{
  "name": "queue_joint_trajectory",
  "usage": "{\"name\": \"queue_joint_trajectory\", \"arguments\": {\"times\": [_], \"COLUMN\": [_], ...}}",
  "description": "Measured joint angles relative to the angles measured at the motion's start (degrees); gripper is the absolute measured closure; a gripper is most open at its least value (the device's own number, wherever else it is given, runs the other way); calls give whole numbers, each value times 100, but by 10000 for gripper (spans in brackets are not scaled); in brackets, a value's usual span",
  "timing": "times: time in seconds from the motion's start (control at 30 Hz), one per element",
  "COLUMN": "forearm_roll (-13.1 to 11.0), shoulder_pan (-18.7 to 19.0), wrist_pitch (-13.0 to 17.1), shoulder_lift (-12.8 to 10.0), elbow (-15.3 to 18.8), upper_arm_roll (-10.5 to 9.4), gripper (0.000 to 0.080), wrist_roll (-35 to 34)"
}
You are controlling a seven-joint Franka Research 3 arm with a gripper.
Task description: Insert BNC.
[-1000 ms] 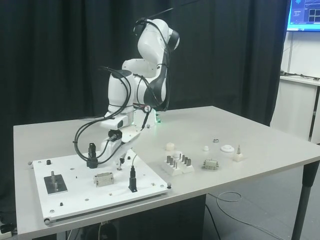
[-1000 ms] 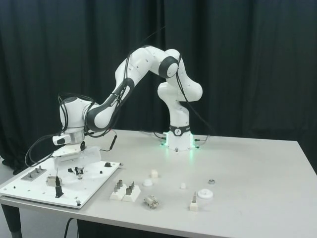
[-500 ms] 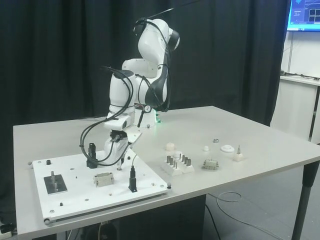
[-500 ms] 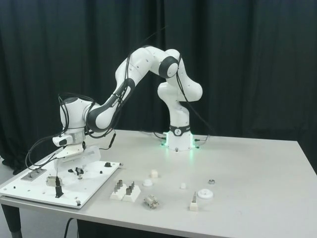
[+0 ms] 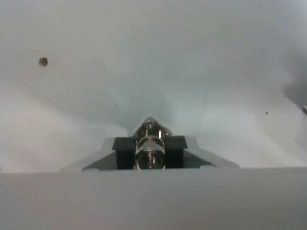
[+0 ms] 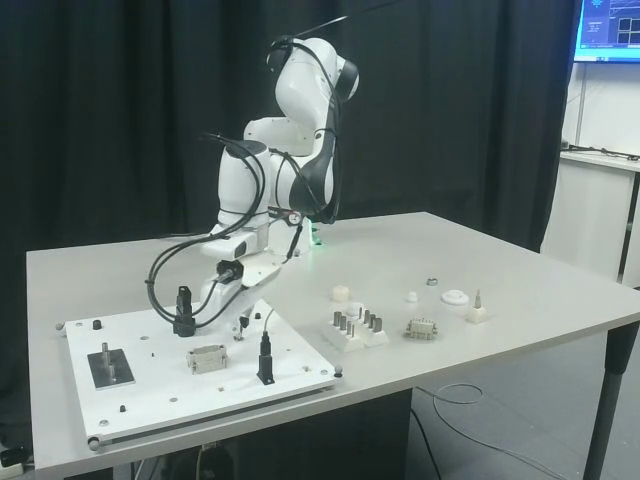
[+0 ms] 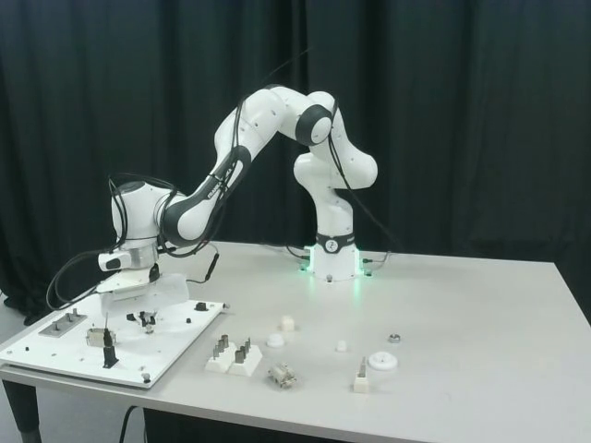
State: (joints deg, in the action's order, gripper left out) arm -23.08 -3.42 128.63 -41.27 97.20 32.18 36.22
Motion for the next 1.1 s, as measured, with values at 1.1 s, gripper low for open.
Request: {"name": "queue_joint_trajectory", "arguments": {"times": [1.1], "forearm_roll": [-11], "shoulder_pan": [-23], "wrist_pitch": [2], "shoulder_lift": [-43], "elbow": [-24], "upper_arm_roll": [-25], "gripper": [682], "wrist_roll": [308]}}
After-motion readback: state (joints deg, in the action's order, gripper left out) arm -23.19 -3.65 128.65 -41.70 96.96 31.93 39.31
